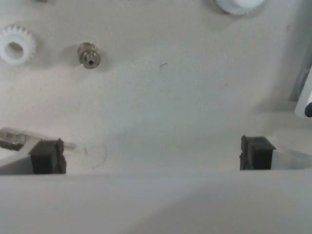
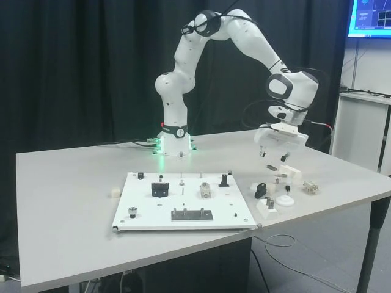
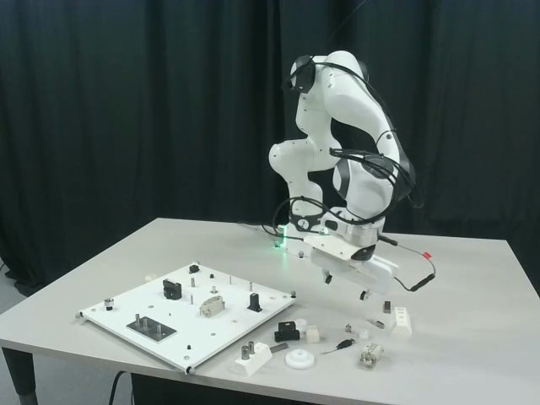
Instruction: Remove square peg 1.
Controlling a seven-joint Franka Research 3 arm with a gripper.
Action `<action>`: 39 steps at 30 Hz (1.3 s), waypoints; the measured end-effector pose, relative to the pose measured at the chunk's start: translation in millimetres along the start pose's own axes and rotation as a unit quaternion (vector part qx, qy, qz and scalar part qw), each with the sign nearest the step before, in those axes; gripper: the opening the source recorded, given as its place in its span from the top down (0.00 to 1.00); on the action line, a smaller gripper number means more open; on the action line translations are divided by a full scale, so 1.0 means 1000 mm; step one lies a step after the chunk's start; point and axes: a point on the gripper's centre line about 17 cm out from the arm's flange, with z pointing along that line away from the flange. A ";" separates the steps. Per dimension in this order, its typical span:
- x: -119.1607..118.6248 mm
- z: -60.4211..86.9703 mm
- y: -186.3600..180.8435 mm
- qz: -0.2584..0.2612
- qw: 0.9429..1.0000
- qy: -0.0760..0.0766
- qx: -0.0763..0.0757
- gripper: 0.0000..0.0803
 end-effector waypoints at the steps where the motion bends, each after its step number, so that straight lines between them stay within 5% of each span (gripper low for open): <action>1: 0.000 0.000 0.000 0.000 1.000 0.000 0.000 0.00; 13: 0.003 -0.002 0.006 -0.003 1.000 0.003 -0.001 0.00; 20: 0.009 -0.002 0.022 -0.012 1.000 0.008 -0.015 0.00; 33: 0.031 -0.005 0.095 -0.043 0.997 0.024 -0.053 0.00; 39: 0.044 -0.008 0.136 -0.056 0.997 0.025 -0.054 0.00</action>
